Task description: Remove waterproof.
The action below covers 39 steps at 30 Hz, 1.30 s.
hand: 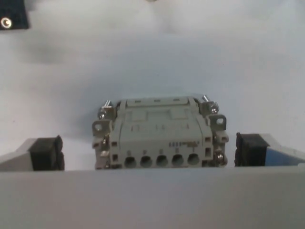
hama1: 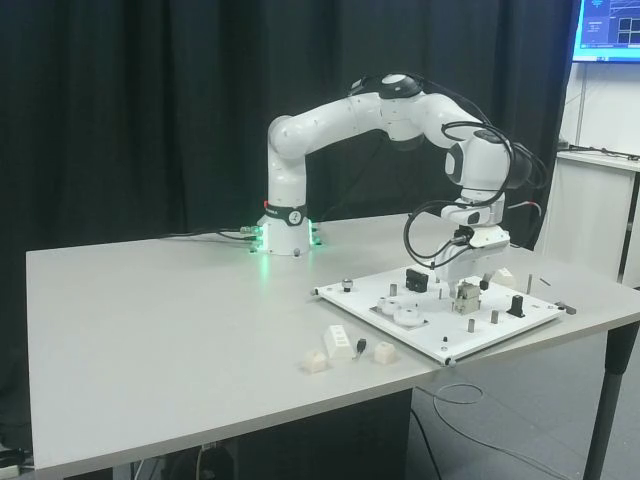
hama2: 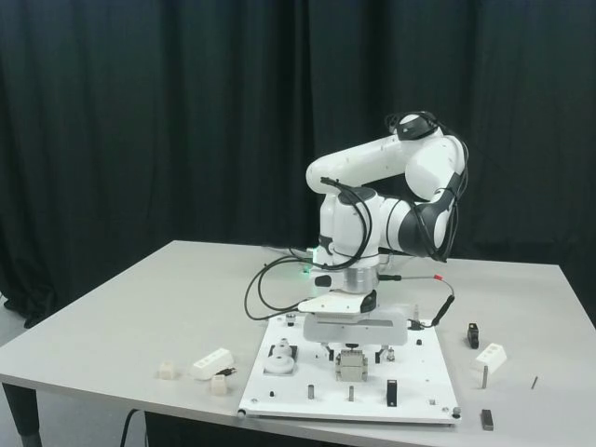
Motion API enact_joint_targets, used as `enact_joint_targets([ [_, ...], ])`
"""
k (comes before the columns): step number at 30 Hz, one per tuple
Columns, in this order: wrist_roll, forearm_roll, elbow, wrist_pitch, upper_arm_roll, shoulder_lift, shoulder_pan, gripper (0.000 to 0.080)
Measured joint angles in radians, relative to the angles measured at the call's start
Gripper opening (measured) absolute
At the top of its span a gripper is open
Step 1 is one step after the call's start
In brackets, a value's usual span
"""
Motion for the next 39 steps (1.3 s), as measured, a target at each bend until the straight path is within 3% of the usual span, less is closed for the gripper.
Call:
enact_joint_targets([
  [27,-0.014,0.003,-0.001,0.020,0.013,-0.001,-0.009,0.0800],
  [28,-0.014,0.003,-0.001,0.021,0.013,-0.002,-0.010,0.0685],
  [37,-0.015,0.004,-0.001,0.020,0.013,-0.001,-0.011,0.0685],
  [38,-0.015,0.004,-0.001,0.020,0.012,-0.001,-0.011,0.0620],
  [39,-0.015,0.004,-0.001,0.019,0.012,-0.001,-0.011,0.0620],
])
